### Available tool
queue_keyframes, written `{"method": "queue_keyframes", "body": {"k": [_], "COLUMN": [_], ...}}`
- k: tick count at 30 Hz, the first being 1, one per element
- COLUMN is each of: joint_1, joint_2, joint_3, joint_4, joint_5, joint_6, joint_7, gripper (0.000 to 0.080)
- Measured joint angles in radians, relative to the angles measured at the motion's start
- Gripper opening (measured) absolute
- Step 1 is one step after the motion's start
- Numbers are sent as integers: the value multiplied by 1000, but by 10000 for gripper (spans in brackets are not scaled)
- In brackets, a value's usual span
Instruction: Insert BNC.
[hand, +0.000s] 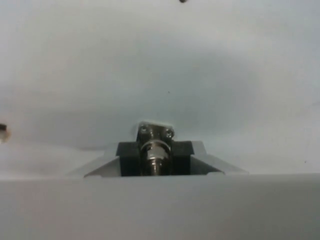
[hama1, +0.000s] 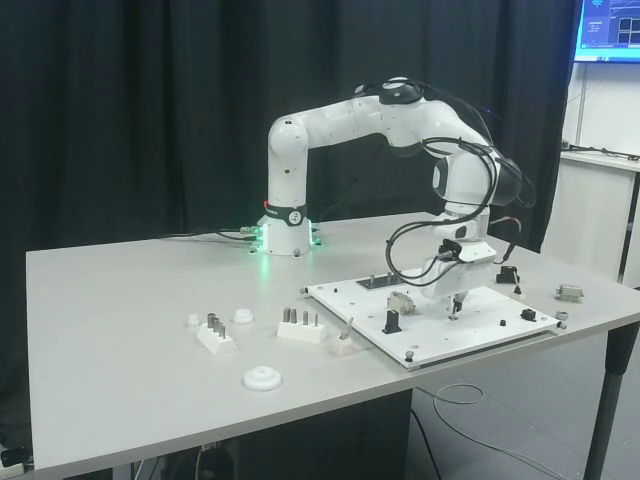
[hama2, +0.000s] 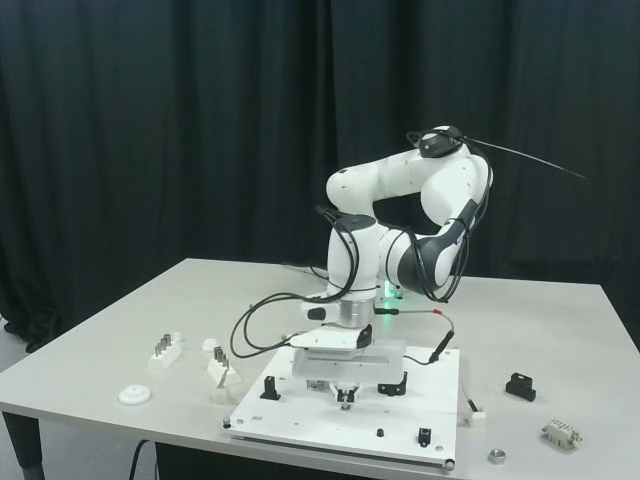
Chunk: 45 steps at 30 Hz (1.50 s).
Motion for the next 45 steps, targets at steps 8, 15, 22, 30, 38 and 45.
{"method": "queue_keyframes", "body": {"k": [8, 15, 22, 30, 38, 45], "joint_1": [2, 3, 4, 6, 9, 11], "joint_2": [0, 0, 0, 0, 1, 2], "joint_3": [0, 0, 0, 0, 0, 0], "joint_4": [-2, -3, -3, -4, -5, -6], "joint_5": [0, 0, 0, 0, -5, -6], "joint_6": [3, 5, 6, 8, 13, 16], "joint_7": [60, 127, 187, 294, 459, 532], "gripper": [122, 122, 122, 122, 122, 122]}}
